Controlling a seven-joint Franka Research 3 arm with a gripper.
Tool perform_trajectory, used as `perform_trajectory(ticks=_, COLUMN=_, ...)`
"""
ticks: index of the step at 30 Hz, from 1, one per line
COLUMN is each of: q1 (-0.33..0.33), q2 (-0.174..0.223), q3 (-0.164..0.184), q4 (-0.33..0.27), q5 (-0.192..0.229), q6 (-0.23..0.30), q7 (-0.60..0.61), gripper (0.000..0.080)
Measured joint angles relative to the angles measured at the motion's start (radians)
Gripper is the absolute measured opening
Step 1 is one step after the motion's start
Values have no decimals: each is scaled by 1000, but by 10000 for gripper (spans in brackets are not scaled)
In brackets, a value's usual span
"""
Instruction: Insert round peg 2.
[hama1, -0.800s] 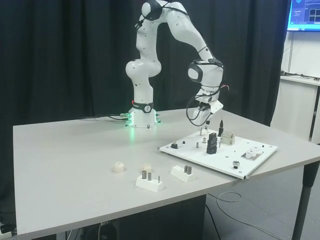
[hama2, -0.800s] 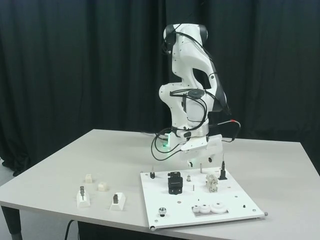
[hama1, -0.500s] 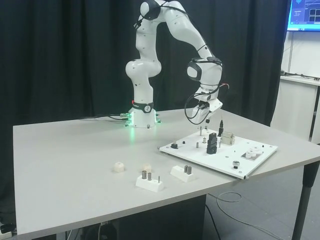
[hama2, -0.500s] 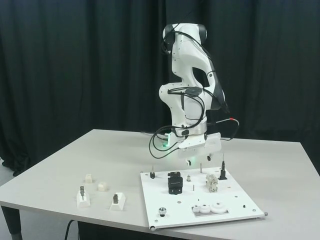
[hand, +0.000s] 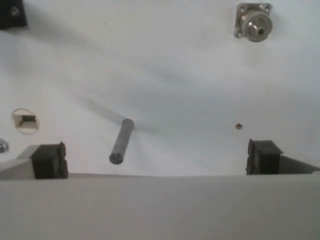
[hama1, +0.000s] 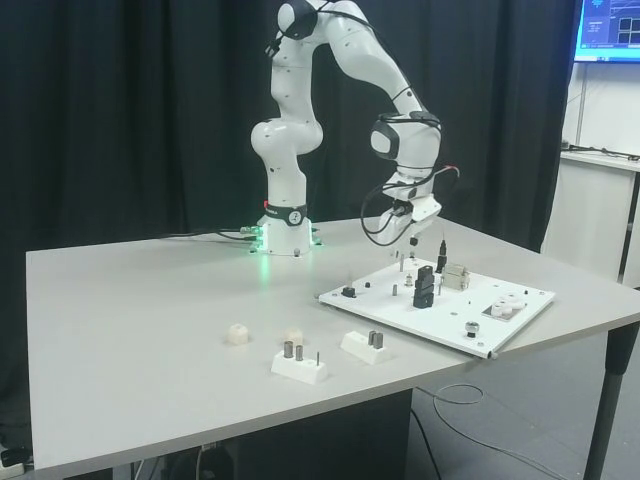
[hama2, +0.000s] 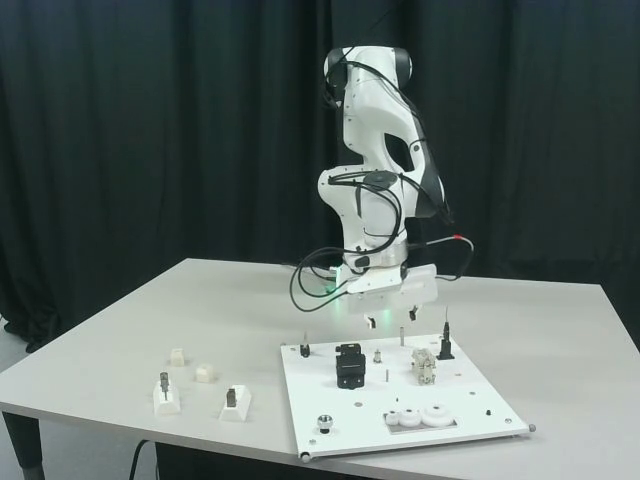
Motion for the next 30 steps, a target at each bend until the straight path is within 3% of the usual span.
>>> perform_trajectory(ticks=16, q1=0, q2=0, q3=-12, q4=-11, q5=-58, q6=-9, q7=55, gripper=800)
perform_trajectory(ticks=30, q1=-1, q2=6, q3=-16, q4=-29, q5=-69, q6=-9, q7=58, gripper=800)
